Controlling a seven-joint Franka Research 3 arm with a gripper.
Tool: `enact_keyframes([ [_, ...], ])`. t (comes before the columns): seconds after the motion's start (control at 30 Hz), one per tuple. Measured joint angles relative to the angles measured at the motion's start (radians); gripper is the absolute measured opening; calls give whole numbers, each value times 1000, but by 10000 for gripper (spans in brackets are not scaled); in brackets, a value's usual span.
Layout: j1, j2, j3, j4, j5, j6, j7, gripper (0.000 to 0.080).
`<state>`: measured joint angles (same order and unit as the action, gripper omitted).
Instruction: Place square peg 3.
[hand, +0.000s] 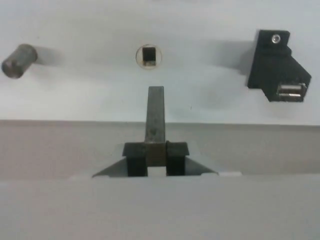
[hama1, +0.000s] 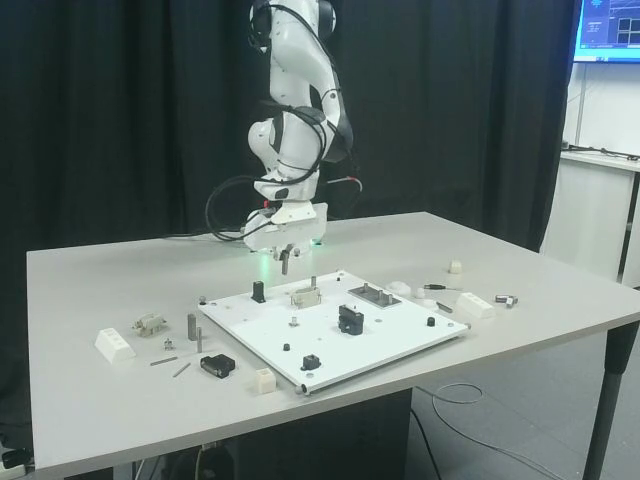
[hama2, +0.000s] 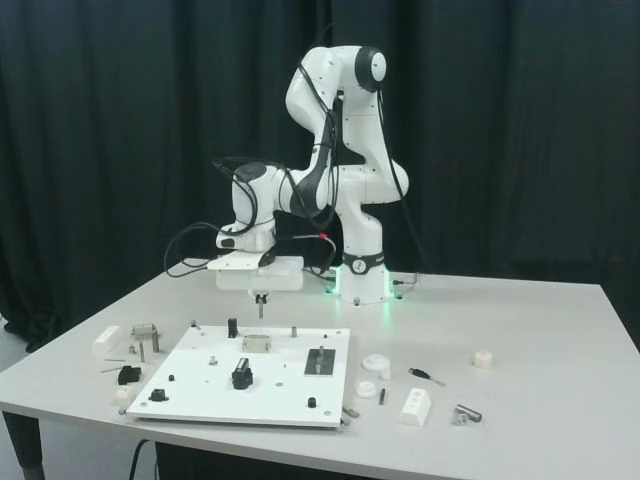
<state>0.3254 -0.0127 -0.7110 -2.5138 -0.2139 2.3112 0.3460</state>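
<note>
Here the gripper (hand: 156, 159) clenches the square peg (hand: 155, 117) — seemingly above the board's (hand: 210, 102) square hole (hand: 149, 55).

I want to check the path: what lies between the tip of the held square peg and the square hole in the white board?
Only bare white board, as the wrist view shows. The gripper holds the square peg pointing toward the square hole.
</note>
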Motion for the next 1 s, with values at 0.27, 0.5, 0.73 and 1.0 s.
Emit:
enact_keyframes([
  [0.27,0,-35,12,0,-38,-26,36,75],
  [0.5,0,-45,15,0,-50,-31,47,75],
  [0.73,0,-50,19,0,-55,-34,52,75],
  [1.0,0,-50,22,0,-56,-34,55,75],
])
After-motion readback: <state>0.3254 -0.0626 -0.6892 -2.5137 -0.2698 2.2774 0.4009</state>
